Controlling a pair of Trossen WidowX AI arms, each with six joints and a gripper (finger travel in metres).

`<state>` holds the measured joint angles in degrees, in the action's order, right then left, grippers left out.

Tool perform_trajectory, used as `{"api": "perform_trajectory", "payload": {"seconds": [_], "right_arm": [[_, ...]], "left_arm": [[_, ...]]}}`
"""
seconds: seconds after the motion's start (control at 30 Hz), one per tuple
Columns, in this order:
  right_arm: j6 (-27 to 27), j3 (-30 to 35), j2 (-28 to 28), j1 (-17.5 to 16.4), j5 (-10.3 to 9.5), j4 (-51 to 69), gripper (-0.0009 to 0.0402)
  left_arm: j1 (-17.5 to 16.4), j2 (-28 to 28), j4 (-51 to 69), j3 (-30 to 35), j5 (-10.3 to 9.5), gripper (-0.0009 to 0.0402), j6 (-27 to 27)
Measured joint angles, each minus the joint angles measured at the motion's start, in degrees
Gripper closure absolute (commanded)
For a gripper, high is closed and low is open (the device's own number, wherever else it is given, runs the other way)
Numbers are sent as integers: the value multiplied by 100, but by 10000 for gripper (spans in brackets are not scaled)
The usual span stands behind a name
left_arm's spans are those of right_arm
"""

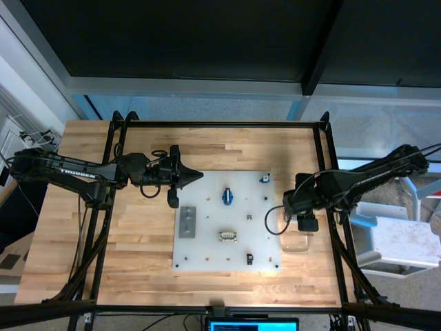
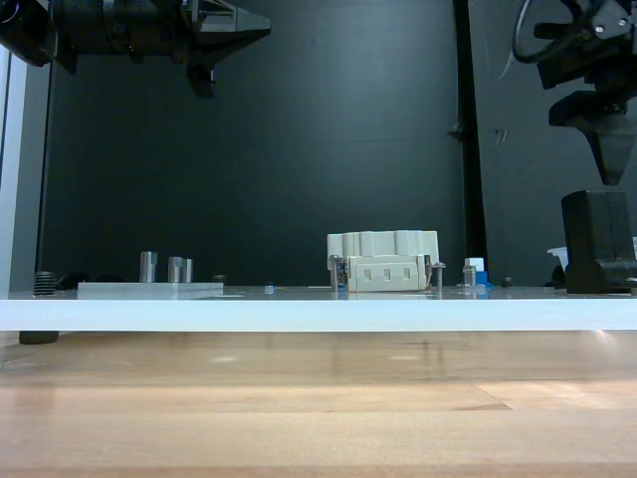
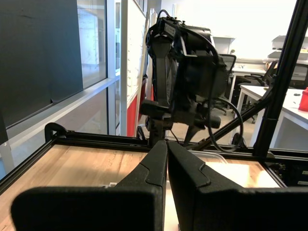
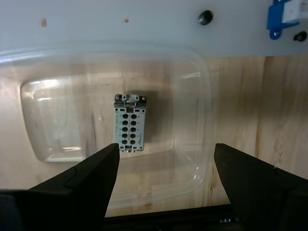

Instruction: Pick the HAN10E connector and install in the HAN10E hub

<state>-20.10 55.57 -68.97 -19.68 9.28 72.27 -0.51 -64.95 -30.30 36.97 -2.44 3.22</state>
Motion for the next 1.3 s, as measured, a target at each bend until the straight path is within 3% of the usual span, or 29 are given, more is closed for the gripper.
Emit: {"api": "perform_trajectory", "payload": {"seconds": [0.27, 0.5, 0.8, 1.3], "right_arm": [[-280, -195, -131, -184, 2, -459, 118], [-476, -647, -131, -247, -149, -833, 118], [-780, -1285, -131, -470, -197, -1550, 118], [-894, -2009, -133, -501, -330, -2350, 129]], "left_arm": [[0, 0, 0, 0, 2, 393, 0], [0, 0, -2, 0, 2, 393, -2], [0, 0, -2, 0, 2, 393, -2], [0, 0, 0, 0, 0, 393, -2]]}}
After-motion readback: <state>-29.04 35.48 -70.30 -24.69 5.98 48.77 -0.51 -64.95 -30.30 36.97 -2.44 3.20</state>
